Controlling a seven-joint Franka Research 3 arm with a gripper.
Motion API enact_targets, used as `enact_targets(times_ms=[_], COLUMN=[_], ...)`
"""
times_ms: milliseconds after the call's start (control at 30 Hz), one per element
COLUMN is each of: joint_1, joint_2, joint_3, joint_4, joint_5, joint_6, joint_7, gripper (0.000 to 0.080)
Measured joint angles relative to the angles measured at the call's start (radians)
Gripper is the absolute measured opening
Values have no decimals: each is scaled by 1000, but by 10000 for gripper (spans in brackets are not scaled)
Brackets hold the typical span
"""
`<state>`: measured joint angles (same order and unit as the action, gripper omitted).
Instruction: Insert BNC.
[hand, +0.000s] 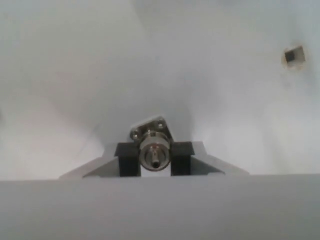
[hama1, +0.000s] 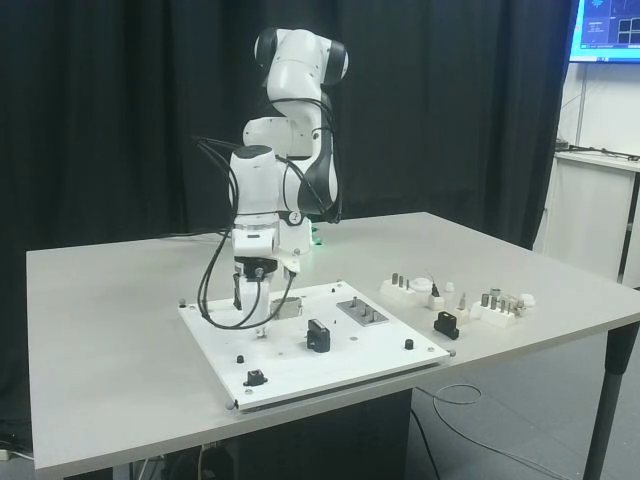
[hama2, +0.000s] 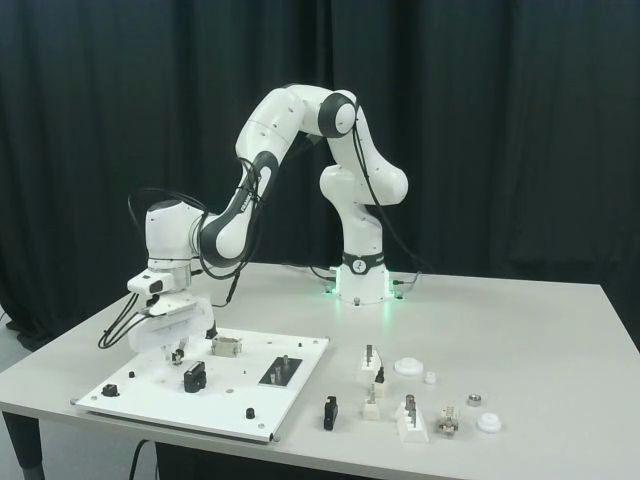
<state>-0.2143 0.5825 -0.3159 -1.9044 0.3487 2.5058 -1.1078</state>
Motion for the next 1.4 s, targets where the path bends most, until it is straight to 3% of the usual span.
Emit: enact_targets(times_ms=[1400], joint_1=[0], joint_2=[-1], joint_3=[-4], joint_4=[0], joint_5=[26], joint_6=[-15], joint_7=[508], gripper=[125])
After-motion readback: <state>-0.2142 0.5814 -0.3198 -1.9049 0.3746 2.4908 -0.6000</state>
